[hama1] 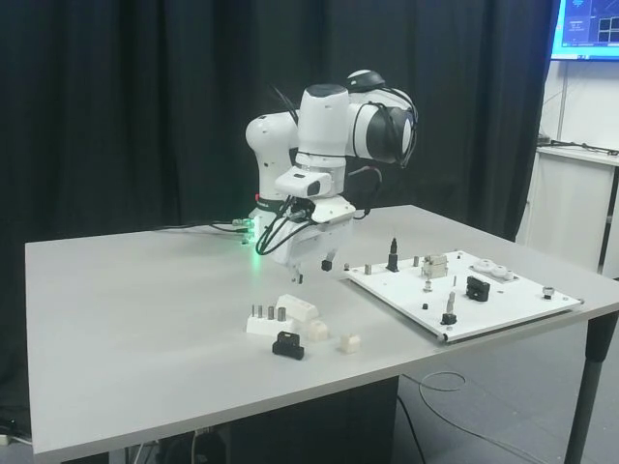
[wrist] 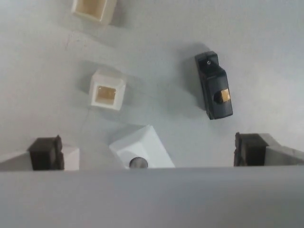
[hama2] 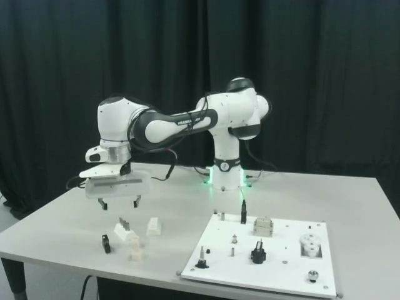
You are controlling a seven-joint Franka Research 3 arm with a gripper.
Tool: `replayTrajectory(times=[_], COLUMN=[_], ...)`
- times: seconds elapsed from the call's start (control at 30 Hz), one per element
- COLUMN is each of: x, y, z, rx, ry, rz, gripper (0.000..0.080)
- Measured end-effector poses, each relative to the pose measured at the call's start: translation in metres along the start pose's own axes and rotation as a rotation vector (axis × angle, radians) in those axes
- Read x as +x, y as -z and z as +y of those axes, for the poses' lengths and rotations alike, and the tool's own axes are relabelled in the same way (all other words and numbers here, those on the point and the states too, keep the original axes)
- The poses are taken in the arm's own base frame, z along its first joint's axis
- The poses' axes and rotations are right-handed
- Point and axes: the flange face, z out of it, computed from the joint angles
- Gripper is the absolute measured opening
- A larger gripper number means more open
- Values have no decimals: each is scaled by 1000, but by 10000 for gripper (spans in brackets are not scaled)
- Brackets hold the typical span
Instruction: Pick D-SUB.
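Observation:
Several small parts lie loose on the grey table below my gripper. A white oblong block with metal studs, which I take for the D-SUB, lies directly under the gripper. Beside it are a black connector piece and a small hollow white cube. My gripper hangs well above them, open wide and holding nothing.
Another white hollow piece lies a little apart from the group. A white assembly board with pegs and fixtures lies on the table beside the loose parts. The arm's base stands behind.

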Motion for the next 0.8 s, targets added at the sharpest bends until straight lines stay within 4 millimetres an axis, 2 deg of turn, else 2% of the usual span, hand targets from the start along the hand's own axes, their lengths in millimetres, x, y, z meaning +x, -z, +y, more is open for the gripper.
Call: replayTrajectory(times=[0.47,0.8], x=[4,14], y=[-4,-10], z=[-2,5], rx=[-21,-49], ry=[37,54], rz=[4,24], gripper=[800,800])
